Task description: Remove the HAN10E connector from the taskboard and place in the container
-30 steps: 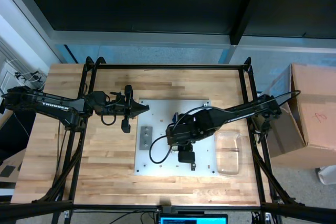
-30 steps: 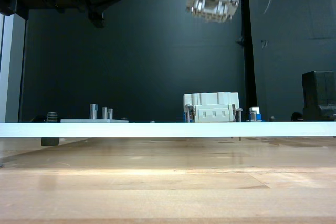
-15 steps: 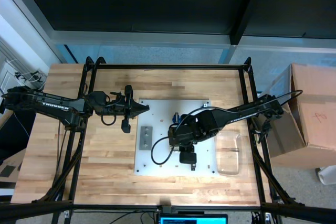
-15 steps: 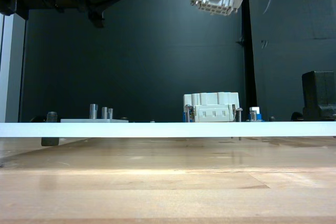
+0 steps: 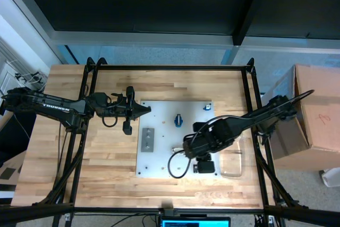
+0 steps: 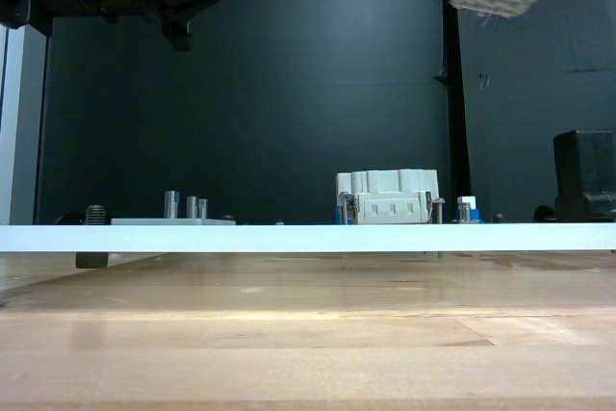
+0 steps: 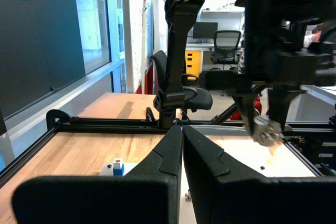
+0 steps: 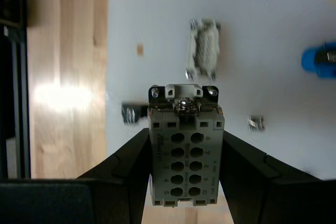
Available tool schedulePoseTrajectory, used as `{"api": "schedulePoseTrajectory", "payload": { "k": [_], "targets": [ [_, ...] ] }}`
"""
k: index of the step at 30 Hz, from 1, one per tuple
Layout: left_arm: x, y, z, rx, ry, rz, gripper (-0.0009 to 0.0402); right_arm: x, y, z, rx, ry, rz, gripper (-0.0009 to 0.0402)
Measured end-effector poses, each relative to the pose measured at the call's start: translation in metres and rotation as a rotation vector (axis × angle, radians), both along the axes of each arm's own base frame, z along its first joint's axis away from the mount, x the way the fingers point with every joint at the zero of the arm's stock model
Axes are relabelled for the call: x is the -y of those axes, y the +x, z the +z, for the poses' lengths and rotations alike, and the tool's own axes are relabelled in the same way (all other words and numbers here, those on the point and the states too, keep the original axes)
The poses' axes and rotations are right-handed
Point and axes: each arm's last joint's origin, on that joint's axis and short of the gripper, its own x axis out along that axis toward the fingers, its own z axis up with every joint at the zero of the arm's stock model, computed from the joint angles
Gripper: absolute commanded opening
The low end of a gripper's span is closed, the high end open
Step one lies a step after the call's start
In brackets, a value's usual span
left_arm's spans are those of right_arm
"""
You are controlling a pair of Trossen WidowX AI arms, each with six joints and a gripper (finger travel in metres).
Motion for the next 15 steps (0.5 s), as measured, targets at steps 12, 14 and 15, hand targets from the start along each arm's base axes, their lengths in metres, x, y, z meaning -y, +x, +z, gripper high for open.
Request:
{"api": "schedulePoseTrajectory", "payload": {
  "k": [12, 14, 15],
  "targets": [
    [0.0, 0.0, 0.0, 0.0, 0.0, 0.0, 0.0, 0.023, -0.075, -0.029, -0.056, 0.011, -0.096, 0.0009],
    [0.0, 0.0, 0.0, 0.0, 0.0, 0.0, 0.0, 0.027, -0.087, -0.035, -0.066, 0.014, -0.121, 0.0009],
    [0.0, 0.0, 0.0, 0.0, 0.0, 0.0, 0.0, 0.028, -0.093, -0.038, -0.068, 0.018, -0.133, 0.0009]
  ]
}}
